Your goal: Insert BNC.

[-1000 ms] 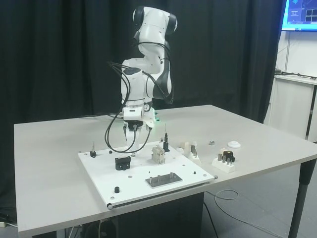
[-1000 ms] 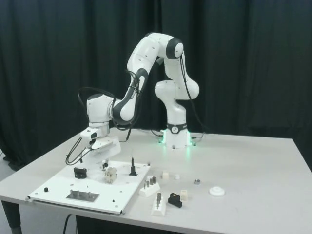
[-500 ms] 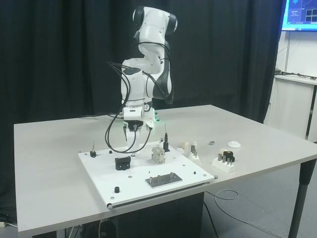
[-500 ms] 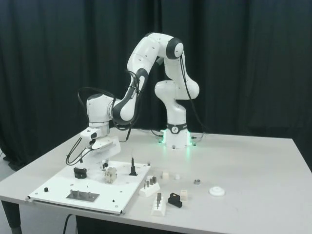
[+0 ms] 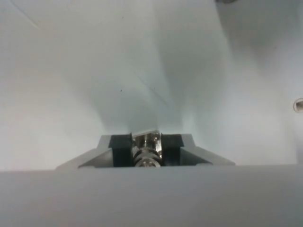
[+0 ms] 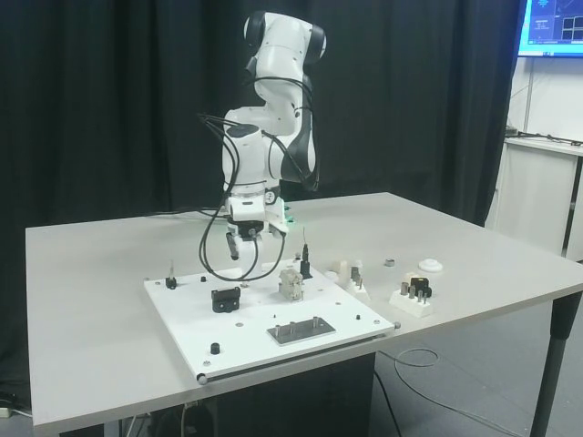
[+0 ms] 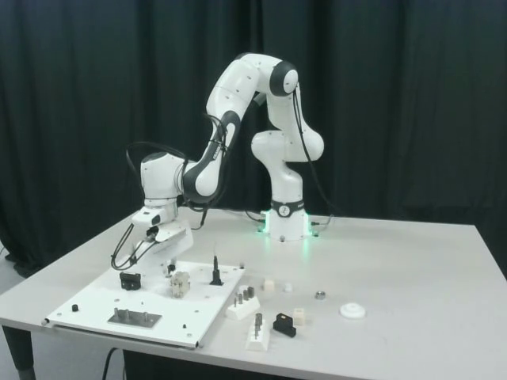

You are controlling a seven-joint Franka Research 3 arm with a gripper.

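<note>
Low in the wrist view's centre, the hand (image 5: 147, 150) pinches a small ribbed metal BNC connector (image 5: 146, 152) above the white board (image 5: 94, 94).

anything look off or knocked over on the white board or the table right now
Nothing stands out. The white board lies flat on the grey table, its fixtures upright. The loose parts beside it sit apart, none visibly tipped. The gripper holds the BNC connector above the board, its cable hanging in a loop.
</note>
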